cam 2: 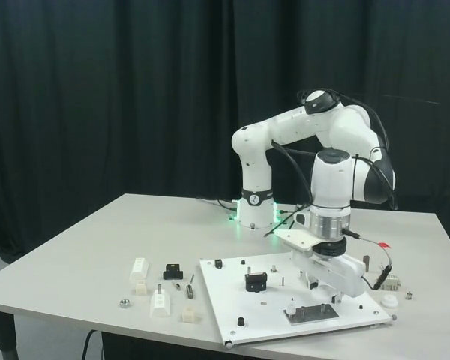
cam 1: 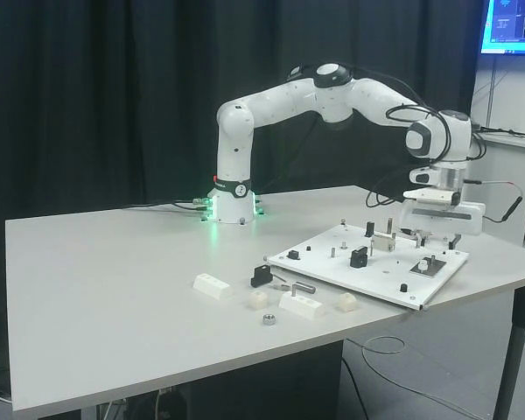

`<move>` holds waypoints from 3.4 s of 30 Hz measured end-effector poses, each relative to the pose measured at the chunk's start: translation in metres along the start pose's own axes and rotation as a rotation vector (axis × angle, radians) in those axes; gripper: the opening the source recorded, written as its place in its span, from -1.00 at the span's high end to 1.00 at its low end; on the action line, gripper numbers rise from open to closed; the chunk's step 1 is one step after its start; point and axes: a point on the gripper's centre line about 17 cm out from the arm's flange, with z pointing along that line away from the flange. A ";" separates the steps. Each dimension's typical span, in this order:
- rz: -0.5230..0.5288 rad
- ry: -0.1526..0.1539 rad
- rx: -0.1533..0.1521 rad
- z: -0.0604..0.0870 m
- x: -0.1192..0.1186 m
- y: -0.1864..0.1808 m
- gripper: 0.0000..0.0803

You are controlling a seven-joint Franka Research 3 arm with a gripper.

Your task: Place large gear.

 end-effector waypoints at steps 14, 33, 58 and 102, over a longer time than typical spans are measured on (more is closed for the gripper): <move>0.007 -0.001 -0.015 -0.003 0.005 0.007 -0.48; -0.001 0.006 -0.032 0.004 0.009 0.012 -0.48; -0.008 0.051 -0.123 -0.015 0.056 0.062 -0.48; -0.197 0.098 -0.208 -0.056 0.255 0.326 -0.48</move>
